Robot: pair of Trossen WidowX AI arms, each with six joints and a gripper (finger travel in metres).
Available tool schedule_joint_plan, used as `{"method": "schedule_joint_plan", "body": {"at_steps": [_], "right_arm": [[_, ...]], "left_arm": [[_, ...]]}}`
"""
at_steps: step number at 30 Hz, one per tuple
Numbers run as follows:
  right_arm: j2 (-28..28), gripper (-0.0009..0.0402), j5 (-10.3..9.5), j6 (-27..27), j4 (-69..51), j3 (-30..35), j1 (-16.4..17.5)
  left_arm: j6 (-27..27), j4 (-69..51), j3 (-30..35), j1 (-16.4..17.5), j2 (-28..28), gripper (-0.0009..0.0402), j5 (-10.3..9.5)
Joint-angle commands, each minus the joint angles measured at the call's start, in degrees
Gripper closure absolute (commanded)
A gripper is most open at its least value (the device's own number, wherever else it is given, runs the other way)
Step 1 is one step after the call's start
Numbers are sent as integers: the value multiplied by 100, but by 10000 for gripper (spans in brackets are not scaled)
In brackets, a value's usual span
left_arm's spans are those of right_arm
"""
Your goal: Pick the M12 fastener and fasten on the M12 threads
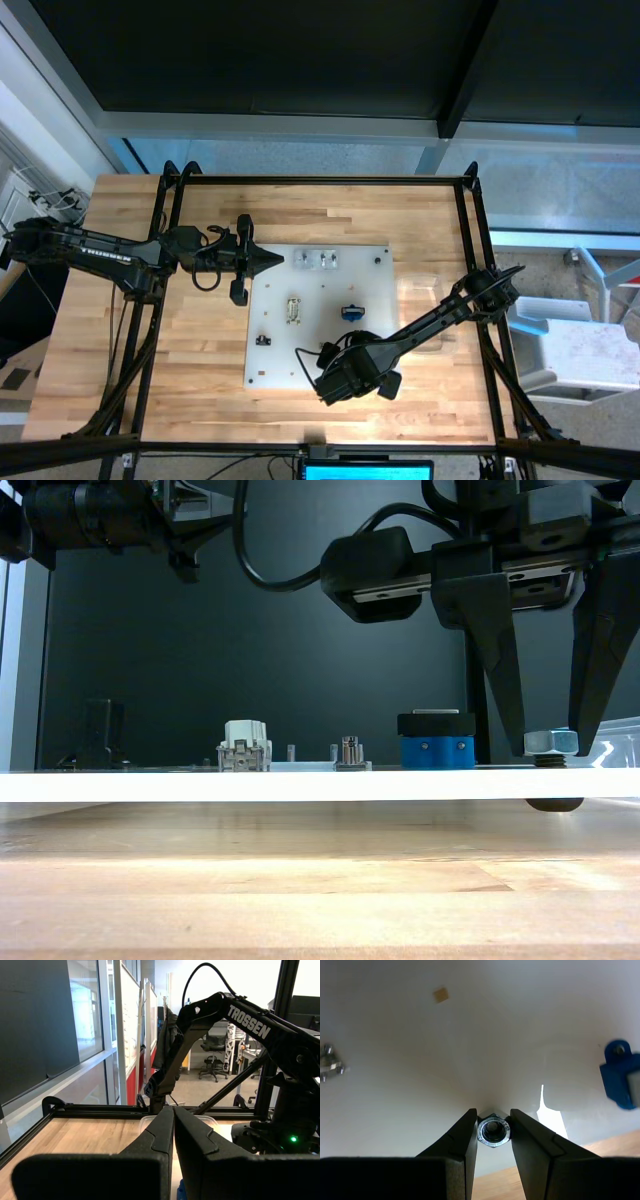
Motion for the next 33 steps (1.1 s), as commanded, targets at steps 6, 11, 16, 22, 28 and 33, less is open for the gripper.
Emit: {"method": "schedule_joint_plan", "body": {"at_steps": [6, 11, 16, 22, 28, 33], "right_arm": [[4, 338, 7, 1569, 22, 2, 15], [4, 338, 9, 1871, 20, 2, 24], [4, 338, 7, 2599, 20, 2, 35], [4, 338, 7, 3239, 20, 2, 50], [4, 338, 9, 3480, 22, 2, 55], [-11, 338, 4, 3453, 76, 2, 50]], "left_arm": [[0, 0, 2, 0, 0, 393, 0], [0, 0, 2, 2, 0, 393, 0], [0, 2, 2, 0, 0, 393, 0], [0, 0, 2, 0, 0, 393, 0], [0, 2, 2, 0, 0, 393, 0], [0, 0, 2, 0, 0, 393, 0]]}}
